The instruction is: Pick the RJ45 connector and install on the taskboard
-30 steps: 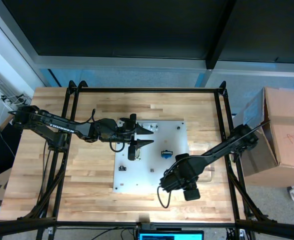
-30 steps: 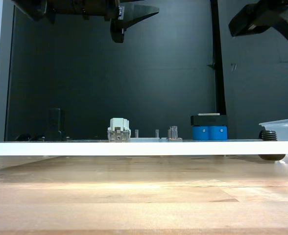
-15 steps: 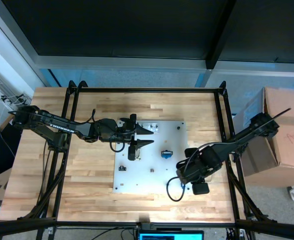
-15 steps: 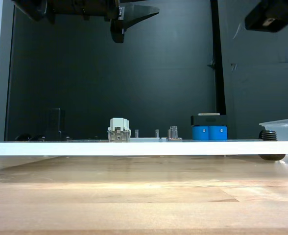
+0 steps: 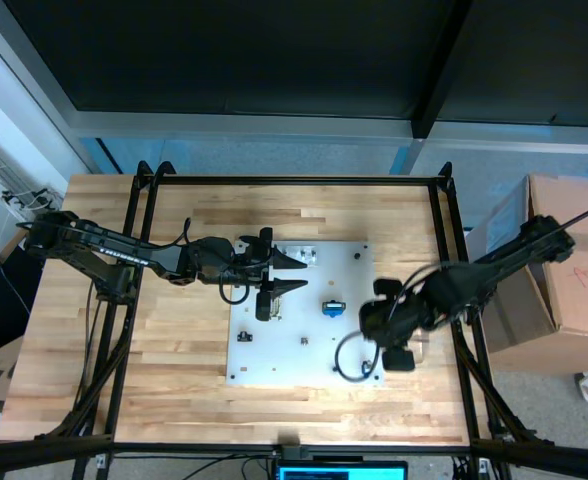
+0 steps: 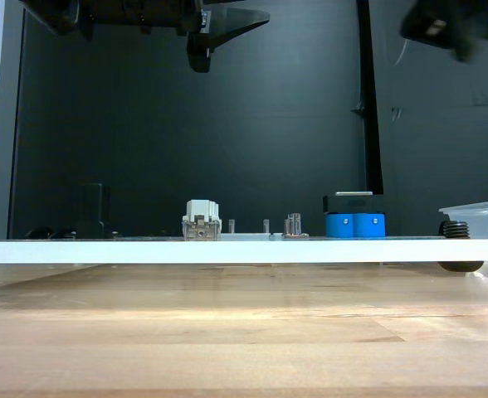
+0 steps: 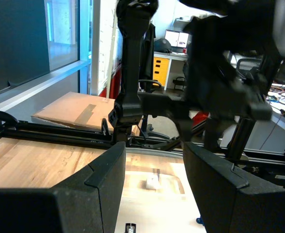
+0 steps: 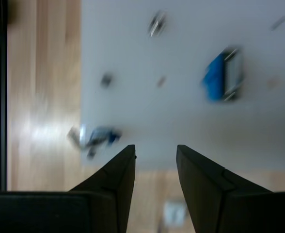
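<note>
Both open and empty: left end effector is kept above the board's left part, right end effector was swung to its right edge; connector not located, not yet grasped.

The right wrist view is smeared: parts on the taskboard are soft blobs, and a small dark-blue thing at its edge cannot be identified. The RJ45 connector cannot be made out in any view. In the low view the right gripper is a blur cut by the top edge, which also clips the left gripper.
</note>
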Robot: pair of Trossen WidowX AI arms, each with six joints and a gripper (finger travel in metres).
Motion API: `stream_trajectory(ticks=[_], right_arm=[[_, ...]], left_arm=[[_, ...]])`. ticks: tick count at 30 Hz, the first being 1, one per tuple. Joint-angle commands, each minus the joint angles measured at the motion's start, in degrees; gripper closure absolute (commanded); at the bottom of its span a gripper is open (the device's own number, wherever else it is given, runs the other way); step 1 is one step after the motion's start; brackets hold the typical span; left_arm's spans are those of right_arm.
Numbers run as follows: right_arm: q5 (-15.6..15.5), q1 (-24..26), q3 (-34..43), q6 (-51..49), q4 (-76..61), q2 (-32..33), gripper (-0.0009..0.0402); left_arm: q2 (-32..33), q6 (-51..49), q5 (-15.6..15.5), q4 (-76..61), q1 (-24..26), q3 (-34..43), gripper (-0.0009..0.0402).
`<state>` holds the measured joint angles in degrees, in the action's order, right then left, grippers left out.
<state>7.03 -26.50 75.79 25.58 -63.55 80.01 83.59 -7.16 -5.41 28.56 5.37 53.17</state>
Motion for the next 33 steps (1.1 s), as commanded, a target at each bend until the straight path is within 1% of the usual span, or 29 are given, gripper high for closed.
stream_trajectory(ticks=[1,9,13,14,15,19,21,23,27,30,33], right_arm=[[1.2,3.0,-2.9,-3.9,6.2,-5.1,0.0303],[0.9,12.2,-11.2,-15.0,22.6,-16.9,0.0355],[0.0,16.2,-15.4,-18.9,31.3,-21.8,0.0382],[-0.9,17.4,-16.6,-19.9,33.3,-22.9,0.0389],[-2.5,18.6,-17.7,-20.7,35.3,-24.1,0.0396],[-8.2,23.5,-22.9,-22.7,44.8,-28.3,0.0392],[-9.9,25.5,-25.3,-23.3,49.4,-30.0,0.0394],[-11.5,26.9,-27.5,-23.3,53.3,-31.1,0.0393],[-11.6,27.6,-30.9,-23.3,59.1,-32.5,0.0393],[-11.1,27.6,-33.4,-23.3,63.9,-32.8,0.0393],[-11.1,27.6,-36.0,-23.3,69.1,-32.8,0.0394]], left_arm=[[0.0,0.0,0.0,0.0,0.0,0.0,0.0232],[0.0,0.0,0.0,0.0,0.0,0.0,0.0232],[0.0,0.0,0.0,0.0,0.0,0.0,0.0232],[0.0,0.0,0.0,0.0,0.0,0.0,0.0232],[0.0,0.0,0.0,0.0,0.0,0.0,0.0232],[0.0,0.0,0.0,0.0,0.0,0.0,0.0232],[0.0,0.0,0.0,0.0,0.0,0.0,0.0232],[0.0,0.0,0.0,0.0,0.0,0.0,0.0232],[0.0,0.0,-0.1,0.1,0.0,0.0,0.0232],[0.0,-0.6,-0.2,-0.3,0.0,0.0,0.0234],[-0.1,-0.5,-0.7,-0.7,-0.1,0.0,0.026]])
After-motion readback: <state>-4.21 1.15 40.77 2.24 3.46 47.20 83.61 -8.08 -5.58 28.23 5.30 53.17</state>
